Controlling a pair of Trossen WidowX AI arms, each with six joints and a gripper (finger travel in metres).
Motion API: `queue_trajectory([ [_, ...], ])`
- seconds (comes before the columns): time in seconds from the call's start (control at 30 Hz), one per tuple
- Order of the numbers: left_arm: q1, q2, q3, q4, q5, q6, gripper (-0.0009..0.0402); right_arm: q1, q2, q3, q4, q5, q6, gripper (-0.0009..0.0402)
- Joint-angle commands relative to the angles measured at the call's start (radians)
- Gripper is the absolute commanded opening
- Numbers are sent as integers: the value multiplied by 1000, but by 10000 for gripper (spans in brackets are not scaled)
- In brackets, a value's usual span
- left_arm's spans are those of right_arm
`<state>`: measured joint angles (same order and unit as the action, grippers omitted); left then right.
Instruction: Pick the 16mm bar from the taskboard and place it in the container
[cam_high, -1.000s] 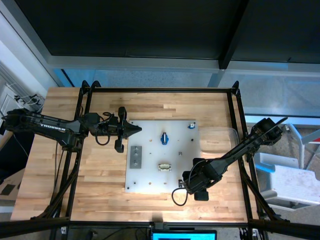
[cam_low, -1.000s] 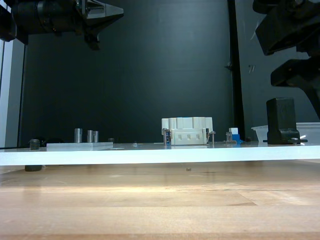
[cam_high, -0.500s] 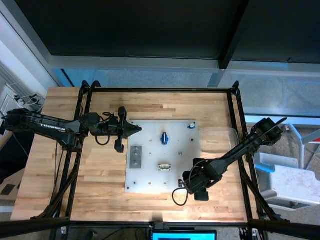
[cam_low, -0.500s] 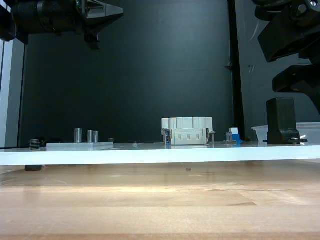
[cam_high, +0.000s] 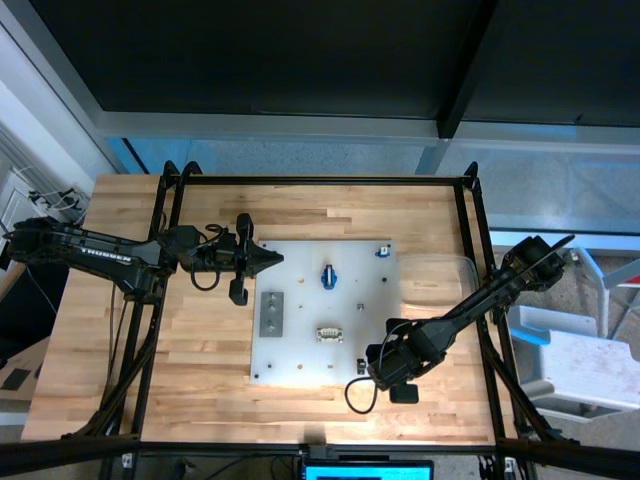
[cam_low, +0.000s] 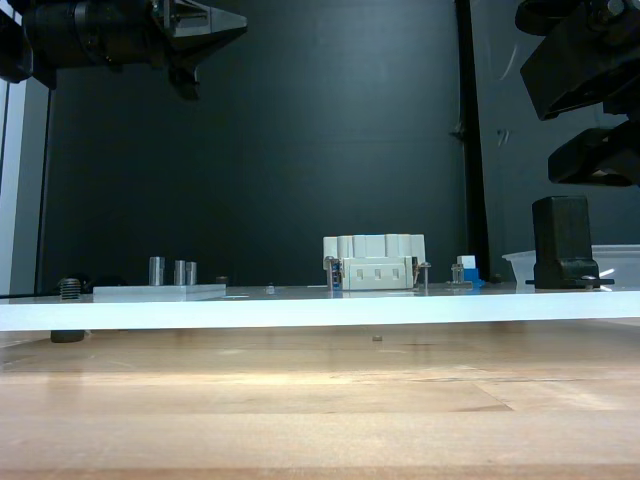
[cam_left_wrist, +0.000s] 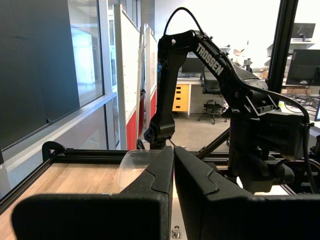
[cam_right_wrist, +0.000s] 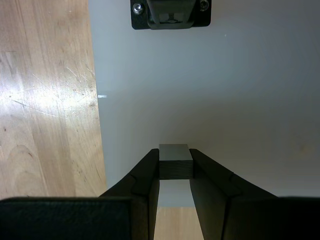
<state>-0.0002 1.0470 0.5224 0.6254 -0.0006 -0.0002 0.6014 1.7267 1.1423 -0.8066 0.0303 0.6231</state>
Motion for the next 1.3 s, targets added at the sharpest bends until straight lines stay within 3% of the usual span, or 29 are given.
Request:
queue_trajectory([
  [0.03,0,0,0,0,0,0,0,0,-1,2,1,3,2,43],
  [0.6,0,0,0,0,0,0,0,1,-33,70,-89,-5,1,32],
  [1.3,0,0,0,-1,0,0,0,-20,-145,111,-196,-3,-2,32],
])
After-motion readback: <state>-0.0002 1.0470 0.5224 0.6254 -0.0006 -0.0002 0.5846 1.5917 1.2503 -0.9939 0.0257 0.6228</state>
